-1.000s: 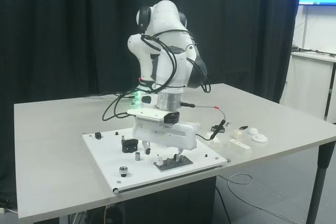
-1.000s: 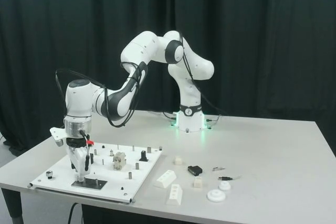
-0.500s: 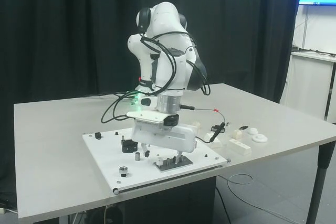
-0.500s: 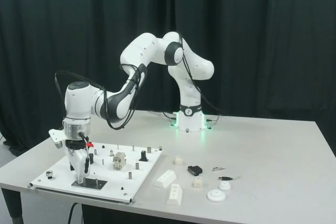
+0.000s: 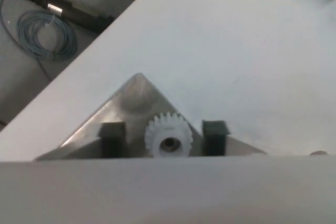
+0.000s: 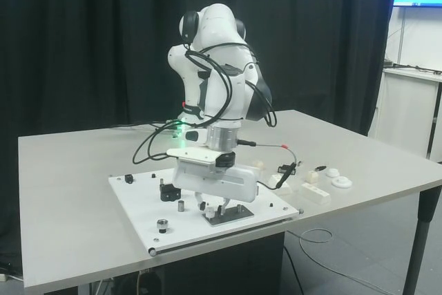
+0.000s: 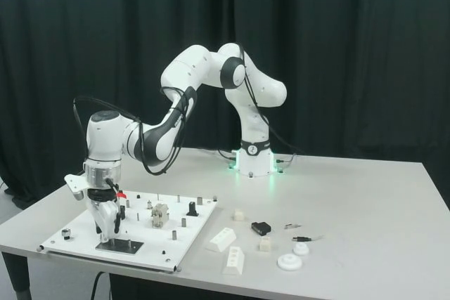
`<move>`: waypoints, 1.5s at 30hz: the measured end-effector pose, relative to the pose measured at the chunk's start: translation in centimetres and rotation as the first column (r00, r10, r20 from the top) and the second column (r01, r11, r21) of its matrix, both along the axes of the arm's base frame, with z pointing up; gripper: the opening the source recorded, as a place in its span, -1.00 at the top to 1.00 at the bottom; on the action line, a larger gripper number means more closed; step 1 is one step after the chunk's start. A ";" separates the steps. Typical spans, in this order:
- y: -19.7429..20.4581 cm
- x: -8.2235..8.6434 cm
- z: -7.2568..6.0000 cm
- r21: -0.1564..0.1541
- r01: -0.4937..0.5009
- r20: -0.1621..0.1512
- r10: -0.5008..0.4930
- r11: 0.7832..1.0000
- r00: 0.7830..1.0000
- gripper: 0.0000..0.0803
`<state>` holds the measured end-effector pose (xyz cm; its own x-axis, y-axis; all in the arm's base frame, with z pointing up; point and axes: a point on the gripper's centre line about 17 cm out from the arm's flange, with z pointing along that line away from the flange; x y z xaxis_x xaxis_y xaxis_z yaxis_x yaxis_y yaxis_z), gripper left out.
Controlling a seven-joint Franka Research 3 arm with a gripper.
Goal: Remove small gear.
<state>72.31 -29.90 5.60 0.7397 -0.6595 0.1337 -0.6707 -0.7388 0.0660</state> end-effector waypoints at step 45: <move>-0.2 -0.2 0.9 0.015 0.011 -0.014 -0.011 1.000 1.000 0.64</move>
